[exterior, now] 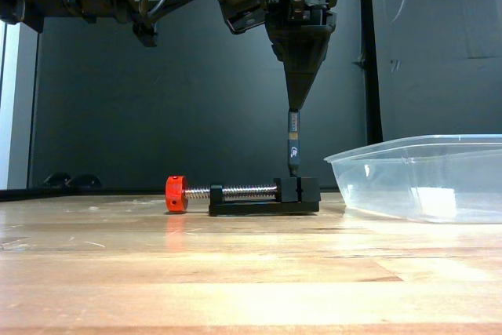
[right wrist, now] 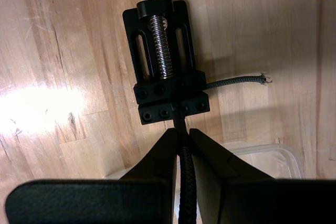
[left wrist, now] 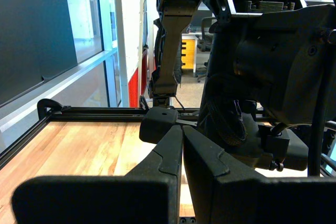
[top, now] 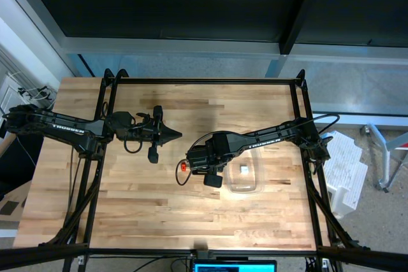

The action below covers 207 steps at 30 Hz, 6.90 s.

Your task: Pick the USB-C connector and install on taskboard

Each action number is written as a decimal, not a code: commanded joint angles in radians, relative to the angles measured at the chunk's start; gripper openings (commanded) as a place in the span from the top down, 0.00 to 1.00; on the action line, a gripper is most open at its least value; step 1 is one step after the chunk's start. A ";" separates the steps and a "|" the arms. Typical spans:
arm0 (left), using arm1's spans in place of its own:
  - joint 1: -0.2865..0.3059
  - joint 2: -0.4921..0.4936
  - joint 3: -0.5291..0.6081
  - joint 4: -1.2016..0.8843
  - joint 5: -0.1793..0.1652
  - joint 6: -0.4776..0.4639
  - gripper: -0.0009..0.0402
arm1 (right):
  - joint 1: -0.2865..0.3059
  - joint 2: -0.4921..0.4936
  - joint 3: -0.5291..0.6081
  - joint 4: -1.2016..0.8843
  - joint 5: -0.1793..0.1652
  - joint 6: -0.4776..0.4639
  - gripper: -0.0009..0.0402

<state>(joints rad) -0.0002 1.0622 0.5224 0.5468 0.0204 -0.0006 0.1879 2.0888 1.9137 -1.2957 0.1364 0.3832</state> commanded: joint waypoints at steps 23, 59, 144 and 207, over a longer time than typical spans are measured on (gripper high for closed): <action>0.000 0.000 0.000 0.000 0.000 0.000 0.98 | -0.001 -0.007 -0.002 0.003 -0.005 -0.016 0.98; 0.000 0.000 0.000 0.000 0.000 0.000 0.98 | -0.002 -0.007 -0.021 0.013 -0.006 -0.024 0.98; 0.000 0.000 0.000 0.000 0.000 0.000 0.98 | -0.010 -0.193 -0.114 0.132 0.002 -0.159 0.57; 0.000 0.000 0.000 0.000 0.000 0.000 0.98 | -0.202 -0.922 -1.294 1.839 -0.133 -0.365 0.98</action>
<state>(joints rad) -0.0002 1.0618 0.5228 0.5468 0.0208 -0.0006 -0.0166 1.1656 0.6186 0.5434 -0.0010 0.0162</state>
